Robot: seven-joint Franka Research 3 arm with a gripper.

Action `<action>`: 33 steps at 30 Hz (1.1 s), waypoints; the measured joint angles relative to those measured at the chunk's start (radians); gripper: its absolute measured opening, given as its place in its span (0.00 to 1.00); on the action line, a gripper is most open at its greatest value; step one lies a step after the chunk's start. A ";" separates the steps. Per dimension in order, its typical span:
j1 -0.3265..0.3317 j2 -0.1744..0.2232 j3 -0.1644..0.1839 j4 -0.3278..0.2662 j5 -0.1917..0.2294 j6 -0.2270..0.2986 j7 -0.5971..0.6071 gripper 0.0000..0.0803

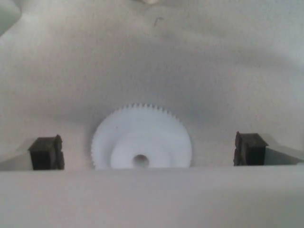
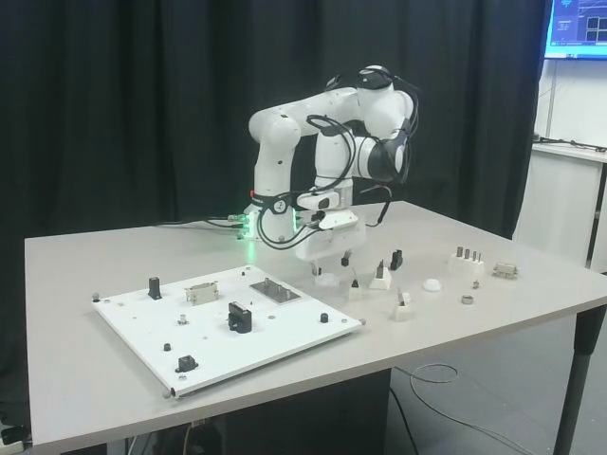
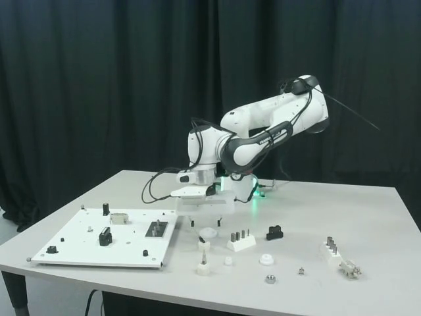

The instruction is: Pick large gear.

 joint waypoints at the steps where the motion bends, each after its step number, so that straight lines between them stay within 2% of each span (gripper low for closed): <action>1: 0.003 0.000 0.002 -0.002 0.000 0.003 0.000 1.00; 18: 0.018 0.001 0.050 -0.017 0.001 0.051 0.036 1.00; 33: 0.015 0.001 0.082 -0.020 0.024 0.075 0.046 1.00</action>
